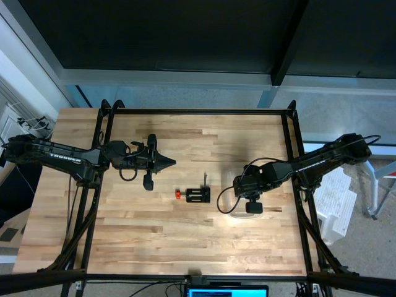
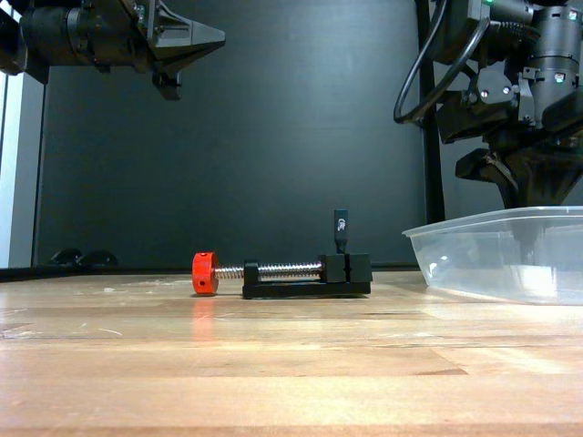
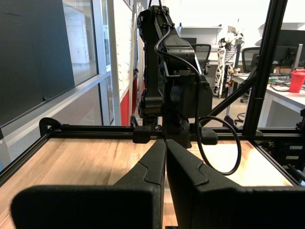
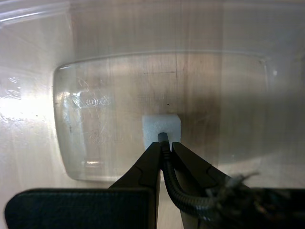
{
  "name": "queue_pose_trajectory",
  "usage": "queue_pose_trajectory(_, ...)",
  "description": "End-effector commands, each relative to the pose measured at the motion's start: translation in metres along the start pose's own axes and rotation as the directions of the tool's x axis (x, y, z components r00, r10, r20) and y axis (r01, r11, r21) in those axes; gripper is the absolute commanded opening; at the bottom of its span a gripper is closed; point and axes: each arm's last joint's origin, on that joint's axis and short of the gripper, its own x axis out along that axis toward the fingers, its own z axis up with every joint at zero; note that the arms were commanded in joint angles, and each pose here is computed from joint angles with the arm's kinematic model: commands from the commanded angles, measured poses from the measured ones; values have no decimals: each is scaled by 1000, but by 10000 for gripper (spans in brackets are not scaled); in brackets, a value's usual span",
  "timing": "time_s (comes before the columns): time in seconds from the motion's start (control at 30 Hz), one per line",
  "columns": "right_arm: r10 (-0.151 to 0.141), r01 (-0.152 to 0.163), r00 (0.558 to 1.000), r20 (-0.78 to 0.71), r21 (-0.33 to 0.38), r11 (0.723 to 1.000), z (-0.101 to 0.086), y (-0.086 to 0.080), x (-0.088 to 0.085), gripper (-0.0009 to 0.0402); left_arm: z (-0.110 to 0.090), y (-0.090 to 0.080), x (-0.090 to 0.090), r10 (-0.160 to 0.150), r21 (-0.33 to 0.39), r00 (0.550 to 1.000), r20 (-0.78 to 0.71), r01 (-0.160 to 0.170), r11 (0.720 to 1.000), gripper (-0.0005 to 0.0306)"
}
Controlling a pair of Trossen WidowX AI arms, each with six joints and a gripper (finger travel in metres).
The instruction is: Pick the USB-C connector and install on taskboard
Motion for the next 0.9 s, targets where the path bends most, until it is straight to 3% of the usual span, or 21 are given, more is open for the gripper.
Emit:
queue_pose_trajectory(0.03, 3, -3, 1000, 8, 1, 1000, 0, 0, -5, 0, 0, 0, 0, 0, 0, 1000, 0, 0, 1000, 0)
queue_pose_trajectory(0.7, -2, 2, 1000, -9, 1, 1000, 16, 0, -71, 0, 0, 0, 0, 0, 0, 1000, 0, 0, 1000, 0)
queue_pose_trajectory(0.9, -1, 1, 1000, -8, 12, 1000, 19, 0, -79, 0, 0, 0, 0, 0, 0, 1000, 0, 0, 1000, 0)
